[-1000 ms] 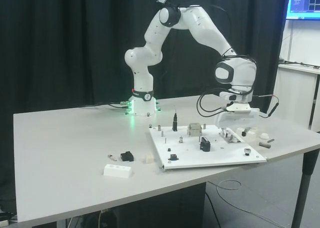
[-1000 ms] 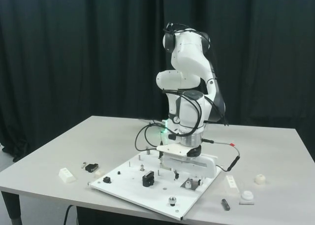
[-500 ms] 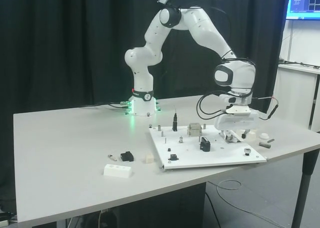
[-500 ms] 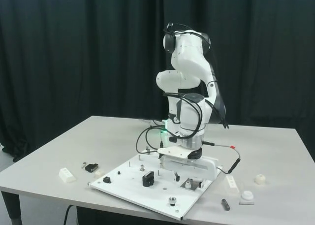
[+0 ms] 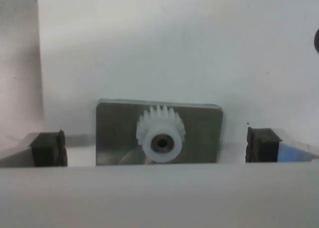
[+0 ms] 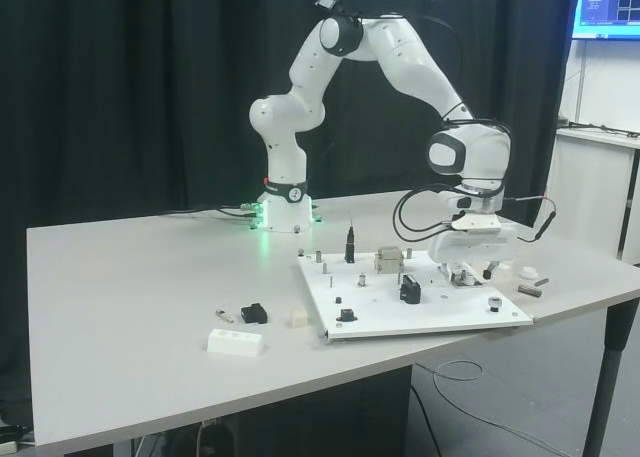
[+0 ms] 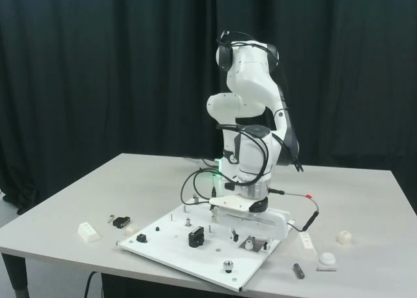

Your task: Remove small gear.

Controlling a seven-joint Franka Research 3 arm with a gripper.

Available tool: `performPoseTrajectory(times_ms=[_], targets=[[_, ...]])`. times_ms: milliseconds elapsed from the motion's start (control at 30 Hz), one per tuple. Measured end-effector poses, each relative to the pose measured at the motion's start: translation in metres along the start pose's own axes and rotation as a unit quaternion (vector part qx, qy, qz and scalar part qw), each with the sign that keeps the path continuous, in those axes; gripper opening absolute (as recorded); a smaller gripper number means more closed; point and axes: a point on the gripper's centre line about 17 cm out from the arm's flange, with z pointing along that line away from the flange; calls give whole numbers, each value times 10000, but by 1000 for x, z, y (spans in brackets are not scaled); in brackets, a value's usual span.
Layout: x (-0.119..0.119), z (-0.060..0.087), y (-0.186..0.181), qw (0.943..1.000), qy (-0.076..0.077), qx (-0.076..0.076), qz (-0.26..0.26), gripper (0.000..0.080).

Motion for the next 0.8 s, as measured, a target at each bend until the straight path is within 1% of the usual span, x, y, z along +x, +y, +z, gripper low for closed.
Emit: performPoseTrajectory(times_ms=[267, 300, 567, 600, 800], targets=[[1, 3, -1, 10000, 27, 11, -5, 800], [1, 3, -1, 10000, 28, 10, 1, 701], [3, 6, 0, 10000, 56, 18, 56, 701], [4, 6, 0, 10000, 61, 20, 58, 354], [5, 7, 3, 9999, 68, 20, 78, 354]])
